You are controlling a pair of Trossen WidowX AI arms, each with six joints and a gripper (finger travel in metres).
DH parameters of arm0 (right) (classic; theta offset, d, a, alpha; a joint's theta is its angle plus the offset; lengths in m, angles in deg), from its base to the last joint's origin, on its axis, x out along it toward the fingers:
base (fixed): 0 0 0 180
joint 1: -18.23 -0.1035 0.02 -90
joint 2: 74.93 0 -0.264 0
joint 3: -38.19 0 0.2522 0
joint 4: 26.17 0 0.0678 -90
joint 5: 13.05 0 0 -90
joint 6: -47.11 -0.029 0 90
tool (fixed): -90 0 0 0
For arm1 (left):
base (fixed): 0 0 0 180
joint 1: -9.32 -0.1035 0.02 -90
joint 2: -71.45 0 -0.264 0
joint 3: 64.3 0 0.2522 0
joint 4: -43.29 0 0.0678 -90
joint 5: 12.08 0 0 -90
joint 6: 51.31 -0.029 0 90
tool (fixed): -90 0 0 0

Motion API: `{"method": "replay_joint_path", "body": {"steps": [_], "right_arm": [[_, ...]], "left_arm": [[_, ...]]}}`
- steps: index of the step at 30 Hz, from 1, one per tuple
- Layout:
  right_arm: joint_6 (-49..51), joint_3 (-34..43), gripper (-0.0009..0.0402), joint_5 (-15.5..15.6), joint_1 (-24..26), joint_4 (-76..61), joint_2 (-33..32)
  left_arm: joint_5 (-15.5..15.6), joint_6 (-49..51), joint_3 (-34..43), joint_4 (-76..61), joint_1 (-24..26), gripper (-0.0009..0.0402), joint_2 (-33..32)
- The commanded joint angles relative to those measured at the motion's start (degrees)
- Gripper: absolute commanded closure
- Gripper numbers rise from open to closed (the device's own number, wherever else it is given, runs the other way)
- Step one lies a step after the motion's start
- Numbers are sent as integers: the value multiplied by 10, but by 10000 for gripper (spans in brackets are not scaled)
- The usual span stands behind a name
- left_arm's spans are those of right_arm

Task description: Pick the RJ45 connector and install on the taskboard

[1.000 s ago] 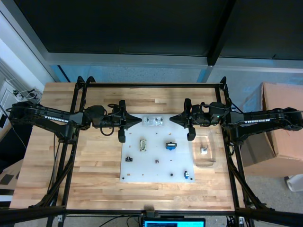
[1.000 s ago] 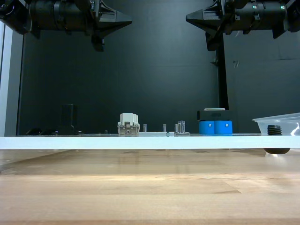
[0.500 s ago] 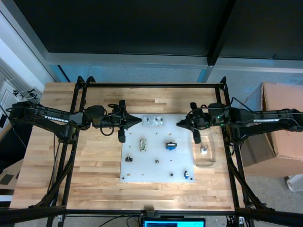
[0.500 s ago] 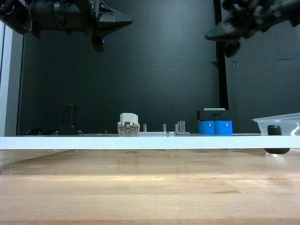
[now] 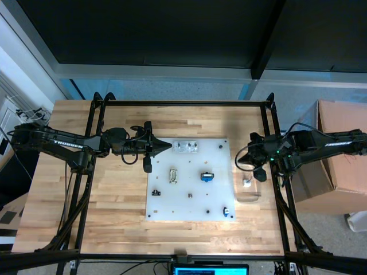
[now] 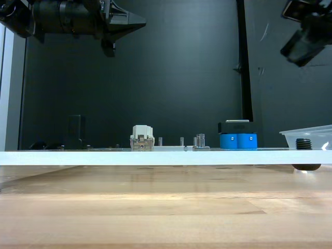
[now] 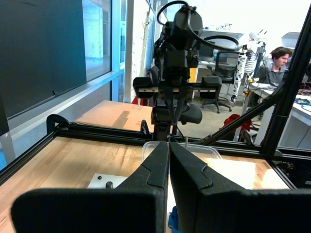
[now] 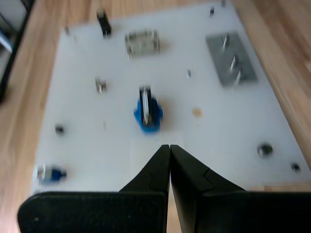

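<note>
A small pale part, apparently the RJ45 connector point(image 5: 246, 183), lies free in the clear tray point(image 5: 254, 195) just right of the white taskboard point(image 5: 189, 189). My right gripper point(image 5: 237, 162) hangs above the tray's far end, over the board's right edge, tilted down. In the right wrist view its fingers point(image 8: 160, 170) are shut with nothing between them, above the board point(image 8: 218, 141). My left gripper point(image 5: 167, 146) hovers high over the board's far left corner. It is also shut and holds nothing, as the left wrist view shows at the fingers point(image 7: 155, 167).
On the board stand a blue part point(image 5: 206, 176), a beige connector block point(image 5: 172, 175) and a clear fixture point(image 5: 185, 147). A black threaded piece point(image 6: 304, 143) sits in the tray point(image 6: 308, 134). The black frame point(image 5: 275, 189) runs close beside the tray. A cardboard box point(image 5: 338, 154) stands to the right.
My right arm has drawn back to the right, off the board's far middle to above the tray, and now tilts downward. The left arm has not moved.
</note>
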Motion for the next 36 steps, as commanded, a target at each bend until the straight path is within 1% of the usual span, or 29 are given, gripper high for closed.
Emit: {"method": "replay_joint_path", "body": {"steps": [1, 5, 8, 11, 16, 22, 24, 26, 30, 33, 36], "right_arm": [[-11, 24, 394, -4, -18, -63, 0], [-17, 48, 394, -1, -30, -153, 0], [-21, 62, 393, 11, -37, -205, 0], [-33, 72, 393, 35, -48, -243, 0], [-62, 68, 393, 63, -71, -290, -4], [-72, 54, 393, 64, -96, -303, -38], [-73, 51, 387, 64, -104, -302, -56], [-80, 47, 373, 62, -109, -299, -72], [-97, 31, 324, 60, -122, -279, -89], [-116, 14, 282, 41, -133, -254, -99], [-129, -5, 246, 36, -145, -228, -111]], "left_arm": [[0, 0, 0, 0, 0, 393, 0], [0, 0, 0, 0, 0, 393, 0], [0, 0, 0, 0, 0, 393, 0], [0, 0, 0, 0, 0, 393, 0], [0, 0, 0, 0, 0, 393, 0], [0, 0, 0, 0, 0, 393, 0], [0, 0, 0, 0, 0, 393, 0], [0, 0, 0, 0, 0, 393, 0], [0, 0, 0, 0, 0, 393, 0], [0, 0, 0, 0, 0, 393, 0], [0, 0, 0, 0, 0, 393, 0]]}}
